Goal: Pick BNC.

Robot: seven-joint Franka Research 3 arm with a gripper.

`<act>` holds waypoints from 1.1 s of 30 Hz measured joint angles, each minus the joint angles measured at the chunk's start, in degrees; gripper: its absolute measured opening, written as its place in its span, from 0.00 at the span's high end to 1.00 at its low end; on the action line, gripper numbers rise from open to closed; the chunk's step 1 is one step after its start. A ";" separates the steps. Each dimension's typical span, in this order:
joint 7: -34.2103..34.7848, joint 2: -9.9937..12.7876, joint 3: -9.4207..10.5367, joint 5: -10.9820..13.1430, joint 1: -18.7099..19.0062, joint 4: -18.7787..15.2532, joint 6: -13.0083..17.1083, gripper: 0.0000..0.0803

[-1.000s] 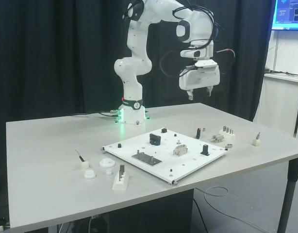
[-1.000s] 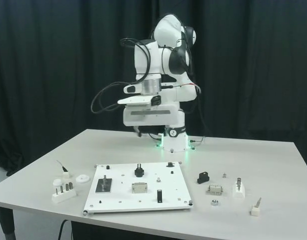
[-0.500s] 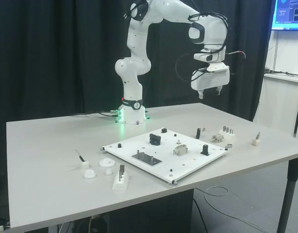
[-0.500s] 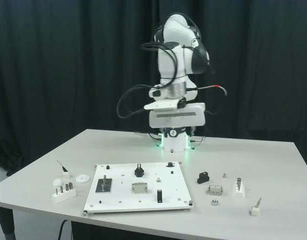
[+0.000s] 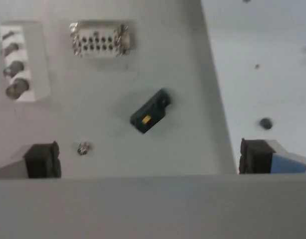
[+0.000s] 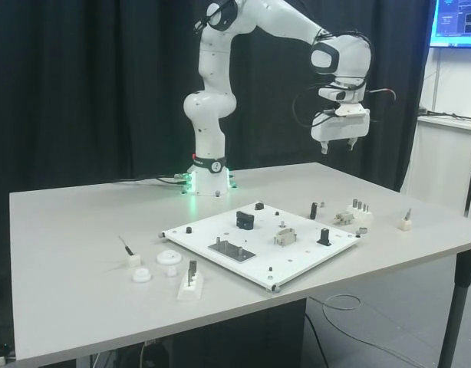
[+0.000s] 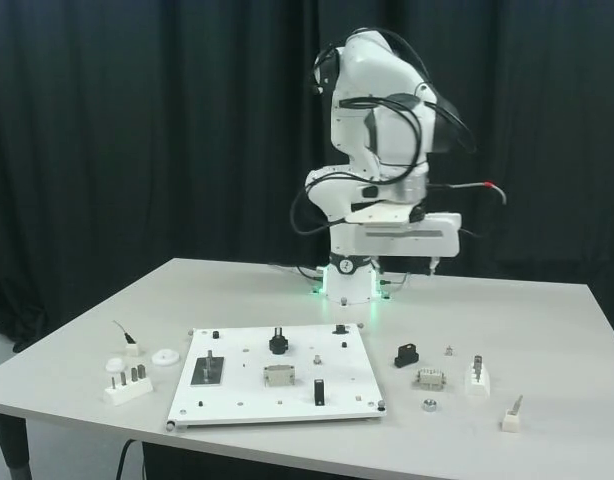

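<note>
The BNC, seemingly the small grey metal stud (image 5: 83, 148), stood on the grey counter (image 5: 183, 74) near a black block-shaped part (image 5: 150, 112), so the high, wide-apart black fingers (image 5: 42, 160) risked descending onto that wrong neighbour.

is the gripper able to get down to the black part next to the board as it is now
Probably yes. The gripper hangs open, high above the black part, which lies on the table apart from the connector and nut.
</note>
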 joint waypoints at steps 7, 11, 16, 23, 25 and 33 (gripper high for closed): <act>6.05 -2.10 2.46 -1.33 2.60 -4.92 2.37 0.00; 10.01 -3.31 3.94 -1.68 3.87 -8.37 4.87 0.00; 14.72 -4.86 5.82 -1.84 5.04 -13.28 9.20 0.00; 19.57 -6.59 8.41 -1.84 5.90 -20.27 16.73 0.00; 20.58 -6.90 9.26 -1.84 5.96 -22.04 18.89 0.00; 23.79 -6.84 12.28 -1.84 5.97 -26.01 24.59 0.00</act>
